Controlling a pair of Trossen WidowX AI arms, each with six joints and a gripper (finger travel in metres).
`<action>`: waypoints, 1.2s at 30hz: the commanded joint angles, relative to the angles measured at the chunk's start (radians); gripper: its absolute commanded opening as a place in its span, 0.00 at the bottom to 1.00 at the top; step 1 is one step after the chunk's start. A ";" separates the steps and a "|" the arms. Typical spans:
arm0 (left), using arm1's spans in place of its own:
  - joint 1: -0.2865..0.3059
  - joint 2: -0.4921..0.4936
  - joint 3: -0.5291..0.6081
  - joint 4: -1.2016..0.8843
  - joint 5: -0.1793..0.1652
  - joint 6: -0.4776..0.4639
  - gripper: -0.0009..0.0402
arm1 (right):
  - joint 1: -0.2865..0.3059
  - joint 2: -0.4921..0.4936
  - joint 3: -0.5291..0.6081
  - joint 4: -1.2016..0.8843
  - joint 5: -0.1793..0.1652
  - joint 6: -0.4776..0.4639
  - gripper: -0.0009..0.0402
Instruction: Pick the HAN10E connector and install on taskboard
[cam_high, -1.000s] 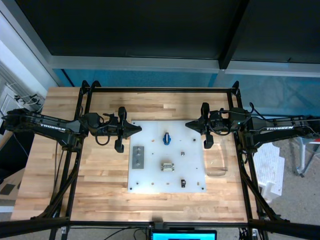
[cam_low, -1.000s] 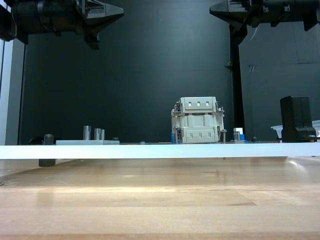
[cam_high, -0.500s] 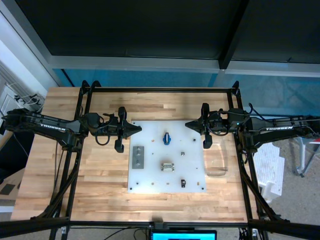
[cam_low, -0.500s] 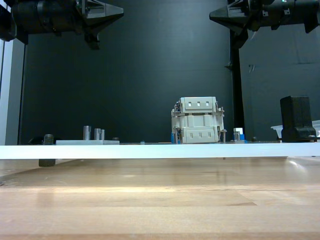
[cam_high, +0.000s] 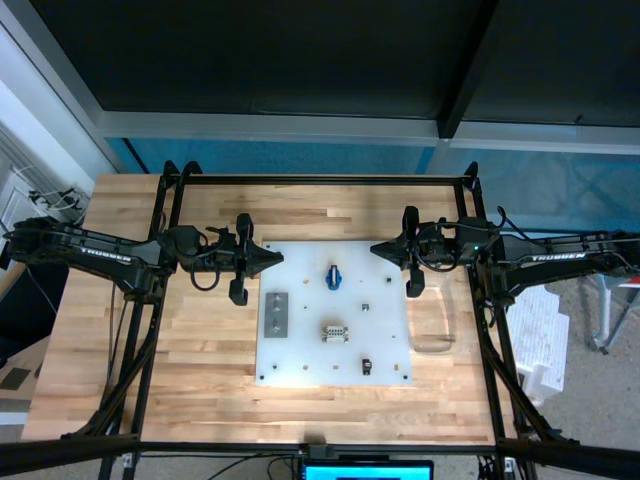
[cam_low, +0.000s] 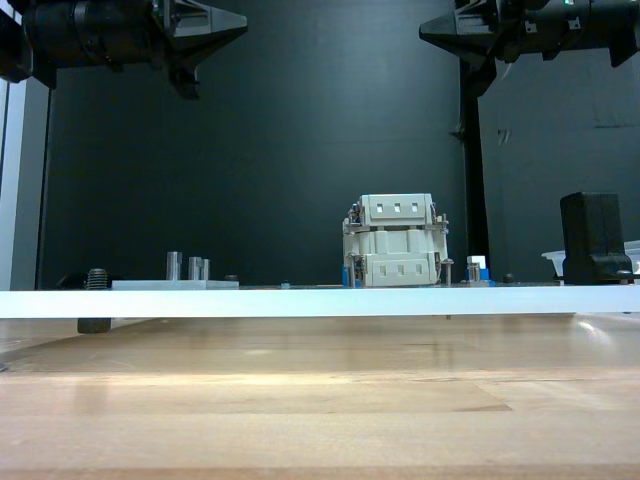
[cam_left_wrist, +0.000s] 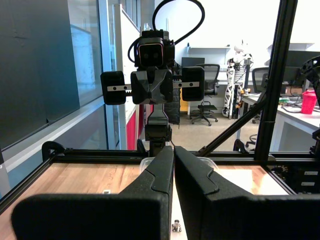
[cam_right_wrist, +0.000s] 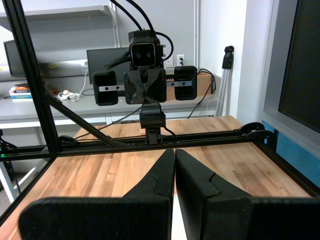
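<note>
Barely any change since earlier, pale grey-beige plastic HAN10E connector (cam_high: 336, 333) mid-frame on white square taskboard (cam_high: 300, 355), well apart from left gripper (cam_high: 278, 257) and right gripper (cam_high: 375, 248), both fingers together, at upper board corners.

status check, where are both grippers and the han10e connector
Left gripper shut, high over taskboard far-left corner. Right gripper shut, high over far-right corner. HAN10E connector on board, untouched. No obstruction seen.
</note>
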 joint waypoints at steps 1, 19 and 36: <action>0.000 0.000 0.000 0.000 0.000 0.000 0.02 | 0.001 0.000 -0.005 0.006 0.000 0.000 0.02; 0.000 0.000 0.000 0.000 0.000 0.000 0.02 | 0.001 0.000 -0.018 0.031 -0.003 0.003 0.02; 0.000 0.000 0.000 0.000 0.000 0.000 0.02 | 0.001 0.000 -0.018 0.037 -0.003 0.000 0.02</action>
